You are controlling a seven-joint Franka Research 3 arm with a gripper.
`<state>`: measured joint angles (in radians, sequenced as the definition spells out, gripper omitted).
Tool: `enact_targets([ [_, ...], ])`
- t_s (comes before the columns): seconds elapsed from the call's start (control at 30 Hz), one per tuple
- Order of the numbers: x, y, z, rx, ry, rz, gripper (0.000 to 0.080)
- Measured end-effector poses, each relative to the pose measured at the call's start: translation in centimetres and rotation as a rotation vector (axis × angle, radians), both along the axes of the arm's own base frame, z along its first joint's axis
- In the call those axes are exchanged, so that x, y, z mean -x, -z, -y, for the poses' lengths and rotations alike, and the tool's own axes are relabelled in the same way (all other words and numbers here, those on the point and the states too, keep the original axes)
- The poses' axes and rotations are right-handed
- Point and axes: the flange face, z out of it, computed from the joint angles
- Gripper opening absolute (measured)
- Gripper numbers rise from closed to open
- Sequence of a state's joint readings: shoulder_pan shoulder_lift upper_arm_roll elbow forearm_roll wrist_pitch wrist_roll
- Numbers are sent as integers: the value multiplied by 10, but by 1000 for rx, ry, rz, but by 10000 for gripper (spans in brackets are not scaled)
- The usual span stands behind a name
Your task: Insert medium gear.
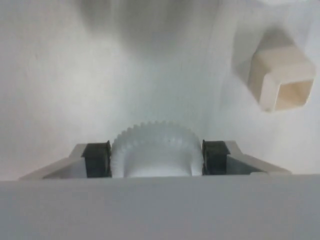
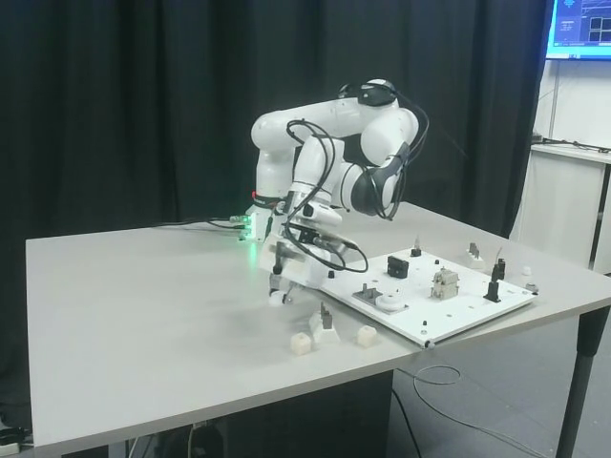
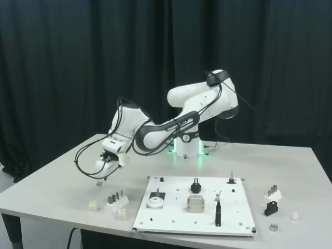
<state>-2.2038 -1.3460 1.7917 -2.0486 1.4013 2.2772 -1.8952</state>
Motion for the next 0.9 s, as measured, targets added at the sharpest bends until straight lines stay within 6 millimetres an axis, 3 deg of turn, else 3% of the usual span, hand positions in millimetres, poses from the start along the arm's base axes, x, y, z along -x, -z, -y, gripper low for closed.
enact_targets([
  [0.9, -13, -19, -50, -198, 47, -107, 394],
])
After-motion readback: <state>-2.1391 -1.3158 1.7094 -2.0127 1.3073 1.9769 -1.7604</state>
